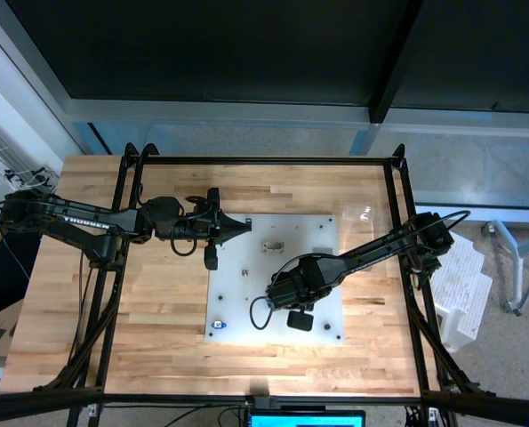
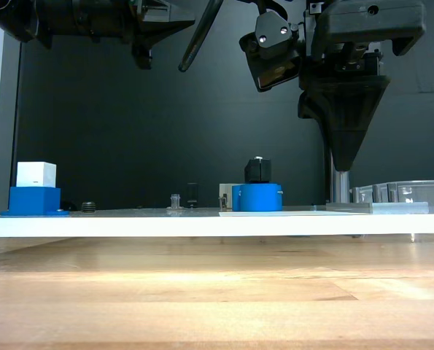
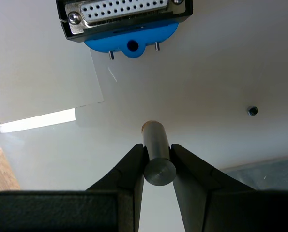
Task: Pick the 16mm cylinder and install on the taskboard
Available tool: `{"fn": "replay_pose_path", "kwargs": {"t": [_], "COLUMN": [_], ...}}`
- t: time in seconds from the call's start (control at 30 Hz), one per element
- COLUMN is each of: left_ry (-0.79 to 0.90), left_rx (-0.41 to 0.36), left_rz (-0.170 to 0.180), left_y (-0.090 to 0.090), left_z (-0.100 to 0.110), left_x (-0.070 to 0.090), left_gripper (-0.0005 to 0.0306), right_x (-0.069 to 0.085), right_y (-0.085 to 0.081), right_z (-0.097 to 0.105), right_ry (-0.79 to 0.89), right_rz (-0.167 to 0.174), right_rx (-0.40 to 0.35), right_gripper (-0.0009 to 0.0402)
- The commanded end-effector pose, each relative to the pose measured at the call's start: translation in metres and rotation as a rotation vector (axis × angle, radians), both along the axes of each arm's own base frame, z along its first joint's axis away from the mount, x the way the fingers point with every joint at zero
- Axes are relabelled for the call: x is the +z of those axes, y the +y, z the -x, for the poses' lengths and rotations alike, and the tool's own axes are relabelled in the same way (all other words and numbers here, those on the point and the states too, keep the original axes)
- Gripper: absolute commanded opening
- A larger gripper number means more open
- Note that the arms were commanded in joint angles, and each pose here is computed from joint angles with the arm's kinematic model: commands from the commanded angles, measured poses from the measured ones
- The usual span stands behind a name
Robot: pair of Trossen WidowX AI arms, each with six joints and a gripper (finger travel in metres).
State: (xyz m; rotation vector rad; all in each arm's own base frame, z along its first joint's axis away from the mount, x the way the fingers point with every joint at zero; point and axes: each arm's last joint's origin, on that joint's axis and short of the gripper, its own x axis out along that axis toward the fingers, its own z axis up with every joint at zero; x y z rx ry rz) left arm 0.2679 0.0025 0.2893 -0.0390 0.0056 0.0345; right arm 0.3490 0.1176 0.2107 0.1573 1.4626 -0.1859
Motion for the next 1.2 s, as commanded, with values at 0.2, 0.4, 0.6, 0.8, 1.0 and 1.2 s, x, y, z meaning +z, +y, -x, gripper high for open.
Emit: {"fn": "replay_pose_path", "kwargs": {"t": [0.2, 0.4, 0.6, 0.8, 1.0, 1.2], "left_ry": [0.0, 0.0, 0.0, 0.0, 0.0, 0.0], "left_rx": [0.0, 0.0, 0.0, 0.0, 0.0, 0.0], "left_rz": [0.0, 0.0, 0.0, 0.0, 0.0, 0.0], "left_y": [0.0, 0.0001, 0.0, 0.0, 0.0, 0.0001], "left_z": [-0.0001, -0.0001, -0.0001, -0.0001, -0.0001, -0.0001], "left_x": [0.0001, 0.0001, 0.0001, 0.0001, 0.0001, 0.0001], "left_gripper": [0.0001, 0.0001, 0.0001, 0.0001, 0.0001, 0.0001], "right_x": [-0.0012, -0.0013, -0.0013, -0.0025, -0.0037, -0.004], "right_y": [0.0001, 0.0, 0.0003, 0.0007, 0.0009, 0.0009], "right_z": [0.0, 0.0001, 0.0001, 0.0007, 0.0009, 0.0008], "right_ry": [-0.002, -0.002, -0.002, 0.001, -0.001, -0.003], "right_rz": [-0.001, -0.001, -0.001, -0.001, -0.001, -0.002], "right_rx": [0.0, -0.001, 0.0, 0.002, 0.002, 0.002], "right_gripper": [0.0011, 0.0011, 0.0011, 0.0011, 0.0011, 0.0011]}}
